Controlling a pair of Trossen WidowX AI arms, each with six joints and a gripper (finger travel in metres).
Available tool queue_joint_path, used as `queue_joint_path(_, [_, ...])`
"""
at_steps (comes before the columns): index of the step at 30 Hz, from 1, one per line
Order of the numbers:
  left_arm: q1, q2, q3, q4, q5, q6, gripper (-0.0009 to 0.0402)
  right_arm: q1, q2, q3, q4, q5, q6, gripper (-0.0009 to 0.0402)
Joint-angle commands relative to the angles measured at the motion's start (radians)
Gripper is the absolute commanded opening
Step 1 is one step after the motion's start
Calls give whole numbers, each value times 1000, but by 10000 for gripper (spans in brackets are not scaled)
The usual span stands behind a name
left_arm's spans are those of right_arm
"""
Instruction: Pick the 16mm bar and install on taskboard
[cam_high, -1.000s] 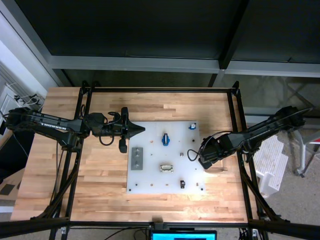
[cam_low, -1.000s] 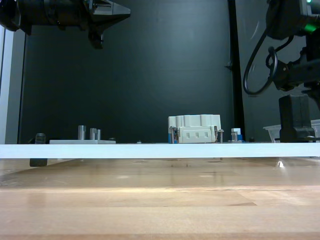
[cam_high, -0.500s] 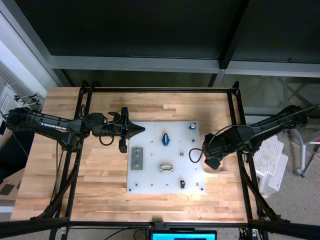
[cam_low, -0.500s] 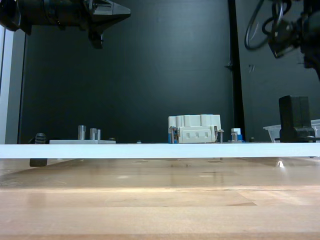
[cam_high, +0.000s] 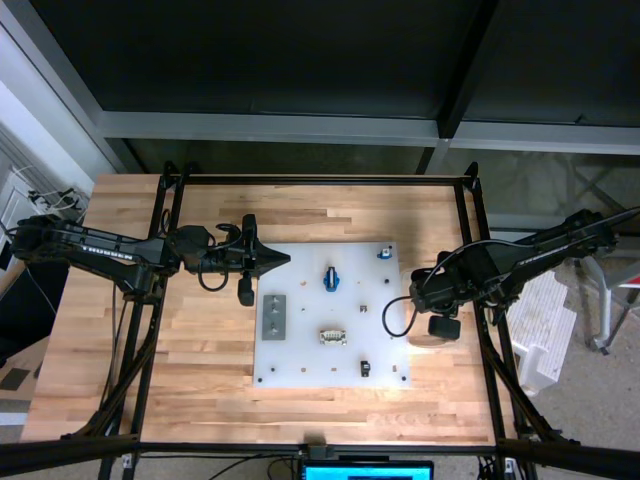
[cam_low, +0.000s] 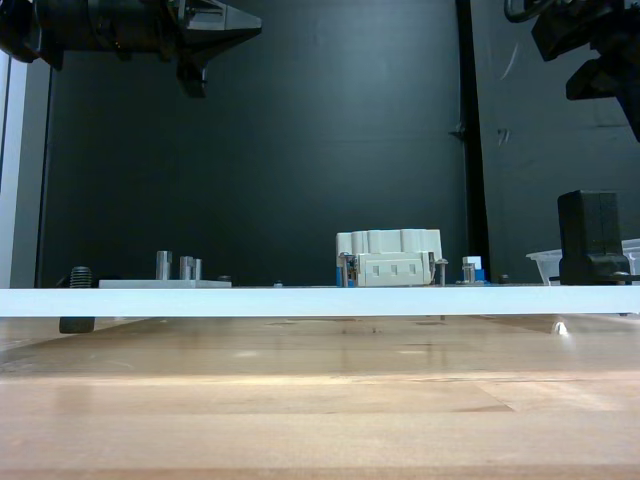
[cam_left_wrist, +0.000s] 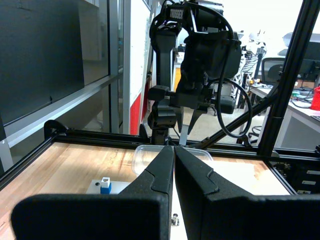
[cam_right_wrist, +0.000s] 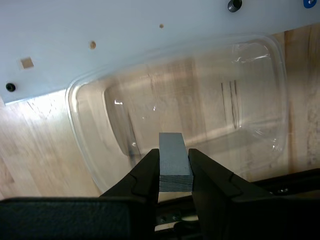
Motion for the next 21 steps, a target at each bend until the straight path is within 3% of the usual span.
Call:
queue_joint_path(1, [0,0,0,0,0,0,1,1,1,0,1,-1,-18,12])
queue_joint_path(12, [0,0,0,0,0,0,1,5,16,1,11,-2,-42,12])
queue_joint_path(21, [0,0,0,0,0,0,1,69,109,28,79,-2,-34,12])
